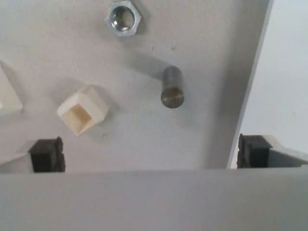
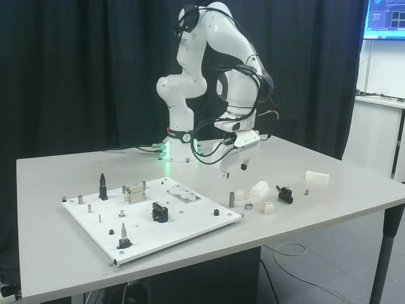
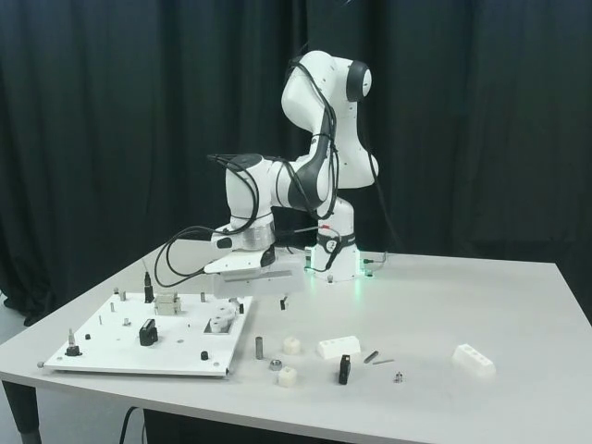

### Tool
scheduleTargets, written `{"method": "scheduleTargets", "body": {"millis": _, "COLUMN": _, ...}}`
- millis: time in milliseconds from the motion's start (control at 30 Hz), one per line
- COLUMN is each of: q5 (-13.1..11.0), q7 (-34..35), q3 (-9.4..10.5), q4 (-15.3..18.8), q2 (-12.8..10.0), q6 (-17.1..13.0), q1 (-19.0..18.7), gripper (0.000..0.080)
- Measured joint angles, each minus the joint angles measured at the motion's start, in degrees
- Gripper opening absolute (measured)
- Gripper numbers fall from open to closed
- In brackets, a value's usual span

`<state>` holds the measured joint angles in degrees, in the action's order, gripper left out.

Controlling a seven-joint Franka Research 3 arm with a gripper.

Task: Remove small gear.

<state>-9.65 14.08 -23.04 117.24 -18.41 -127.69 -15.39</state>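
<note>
White gears (image 2: pixel 180 190) (image 3: pixel 219 320) sit together on the white board (image 2: pixel 190 221), too small for me to tell the small gear apart. None of them shows in the wrist view. My gripper (image 2: pixel 234 170) (image 3: pixel 263 303) hangs above the table just past the board's edge (image 1: pixel 284 72), apart from the gears. It is open (image 1: pixel 150 153), with nothing between the black fingertips (image 1: pixel 45 155). Under it stands a grey metal peg (image 1: pixel 172 87).
On the table by the peg (image 2: pixel 231 198) lie a hex nut (image 1: pixel 123 19) (image 2: pixel 249 206), a white square cap (image 1: pixel 83 109) (image 2: pixel 239 195) and white blocks (image 2: pixel 259 188). A black clip (image 2: pixel 284 194) lies further out. Pegs and black parts (image 2: pixel 159 211) stand on the board.
</note>
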Motion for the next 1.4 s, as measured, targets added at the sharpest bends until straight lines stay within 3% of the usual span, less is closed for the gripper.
{"method": "scheduleTargets", "body": {"millis": 700, "q5": 2.4, "q7": 0.3, "q3": -0.28, "q4": -0.5, "q2": 0.1, "q6": -0.3, "q1": -0.2, "gripper": 0.0800}}
{"method": "scheduleTargets", "body": {"millis": 1400, "q5": 4.8, "q7": 0.3, "q3": -5.07, "q4": -0.7, "q2": -0.2, "q6": -1.2, "q1": 0.7, "gripper": 0.0800}}
